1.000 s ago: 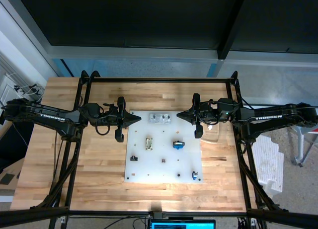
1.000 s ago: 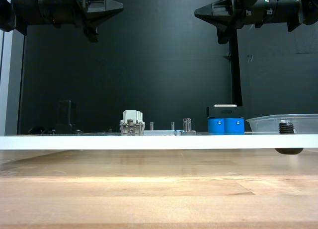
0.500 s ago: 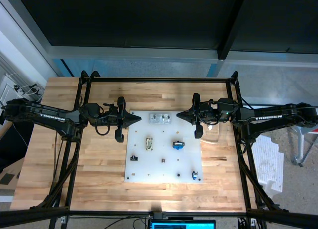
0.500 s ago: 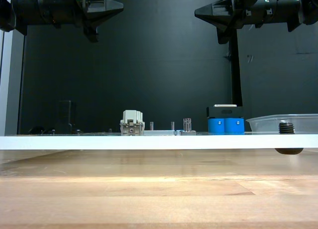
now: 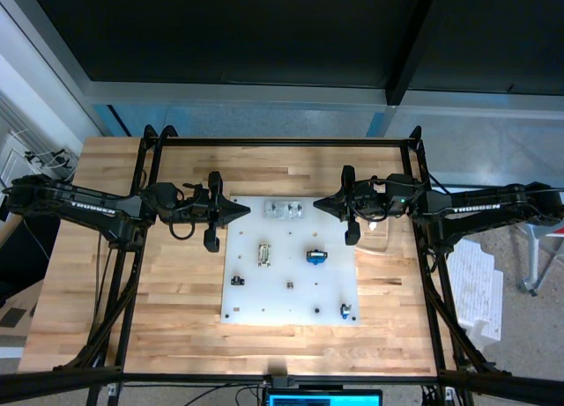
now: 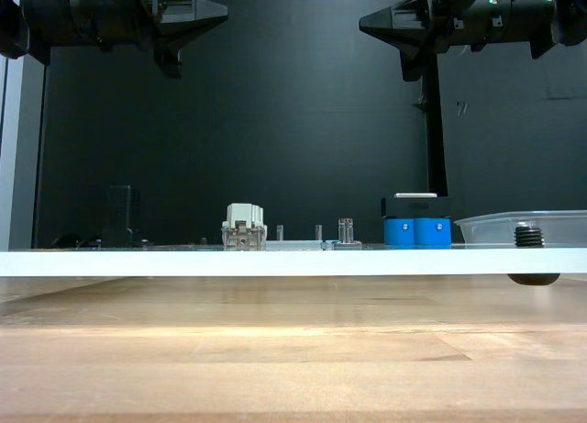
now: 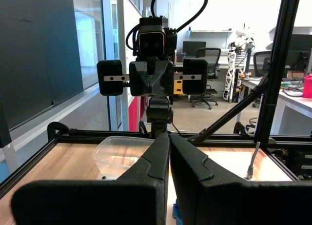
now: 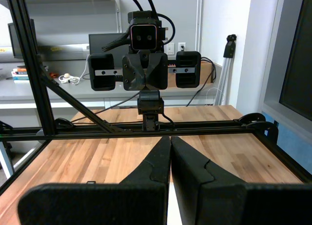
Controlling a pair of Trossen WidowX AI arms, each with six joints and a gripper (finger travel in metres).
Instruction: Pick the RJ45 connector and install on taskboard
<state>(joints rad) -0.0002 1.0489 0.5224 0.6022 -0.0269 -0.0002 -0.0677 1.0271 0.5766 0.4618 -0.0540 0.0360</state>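
Note:
The white taskboard lies flat at the table's middle, carrying a grey-white socket, a blue block and silver posts. In the low view its front edge runs across the frame. My left gripper hovers high over the board's far left corner, shut and empty. My right gripper hovers high over the far right corner, also shut and empty. The tips face each other. Each wrist view shows its fingers pressed together. The RJ45 connector is out of view.
A clear plastic tub sits just right of the board, under the right arm, and shows too in the left wrist view. A black frame rings the wooden table. A small black fixture stands near the board's left edge.

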